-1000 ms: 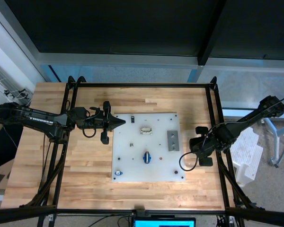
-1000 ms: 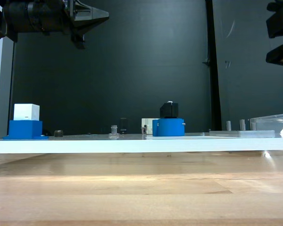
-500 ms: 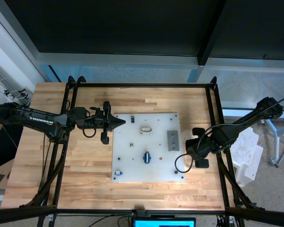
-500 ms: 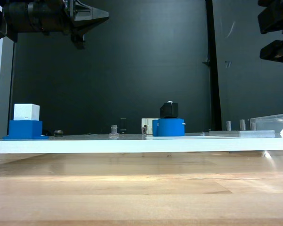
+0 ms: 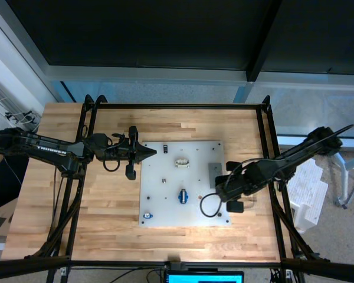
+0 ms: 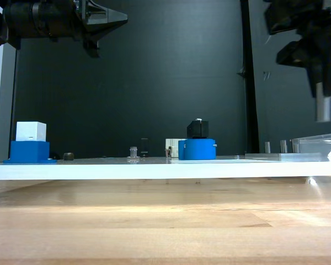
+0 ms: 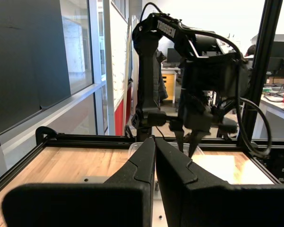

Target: Pick the 16mm cylinder and install on the taskboard

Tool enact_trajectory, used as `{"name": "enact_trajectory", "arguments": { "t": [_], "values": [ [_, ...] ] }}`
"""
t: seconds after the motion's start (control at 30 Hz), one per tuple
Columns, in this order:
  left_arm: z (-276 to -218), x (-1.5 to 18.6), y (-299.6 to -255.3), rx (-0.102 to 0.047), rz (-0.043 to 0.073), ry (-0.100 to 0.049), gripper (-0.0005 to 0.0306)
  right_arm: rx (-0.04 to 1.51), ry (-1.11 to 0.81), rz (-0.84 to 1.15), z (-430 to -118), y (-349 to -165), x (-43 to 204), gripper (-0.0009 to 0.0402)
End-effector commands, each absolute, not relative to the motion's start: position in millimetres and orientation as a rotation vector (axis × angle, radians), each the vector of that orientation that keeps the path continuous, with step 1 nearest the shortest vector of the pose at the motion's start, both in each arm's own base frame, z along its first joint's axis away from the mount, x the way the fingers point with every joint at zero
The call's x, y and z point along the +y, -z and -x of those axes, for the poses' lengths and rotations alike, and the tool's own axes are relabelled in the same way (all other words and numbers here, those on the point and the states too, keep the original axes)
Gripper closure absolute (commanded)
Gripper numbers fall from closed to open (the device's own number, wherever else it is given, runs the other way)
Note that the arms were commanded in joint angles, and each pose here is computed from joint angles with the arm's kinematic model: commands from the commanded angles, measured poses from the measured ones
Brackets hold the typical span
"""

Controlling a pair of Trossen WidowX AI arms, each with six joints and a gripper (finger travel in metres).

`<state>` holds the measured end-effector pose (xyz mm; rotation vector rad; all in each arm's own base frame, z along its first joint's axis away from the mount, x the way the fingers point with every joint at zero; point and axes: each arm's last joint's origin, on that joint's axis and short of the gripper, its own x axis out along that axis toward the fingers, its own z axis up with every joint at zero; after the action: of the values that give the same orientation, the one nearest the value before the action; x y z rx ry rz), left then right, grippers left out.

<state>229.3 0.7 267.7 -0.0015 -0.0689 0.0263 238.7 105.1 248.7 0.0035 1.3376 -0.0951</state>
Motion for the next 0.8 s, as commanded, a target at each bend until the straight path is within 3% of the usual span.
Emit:
{"name": "enact_trajectory", "arguments": {
  "t": [0.03,0.43,0.8],
  "values": [
    [-229.3,0.7,-267.7,-0.069,0.001,-0.026,0.03,1.334,0.106,-0.014,-255,-247.1,108,0.0385],
    [-229.3,0.7,-267.7,-0.069,0.001,-0.026,0.03,1.336,0.125,-0.028,-297,-238.2,119,0.0385],
    [-229.3,0.7,-267.6,-0.068,0.001,-0.026,0.03,1.341,0.129,-0.028,-317,-229.5,127,0.0385]
  ]
}}
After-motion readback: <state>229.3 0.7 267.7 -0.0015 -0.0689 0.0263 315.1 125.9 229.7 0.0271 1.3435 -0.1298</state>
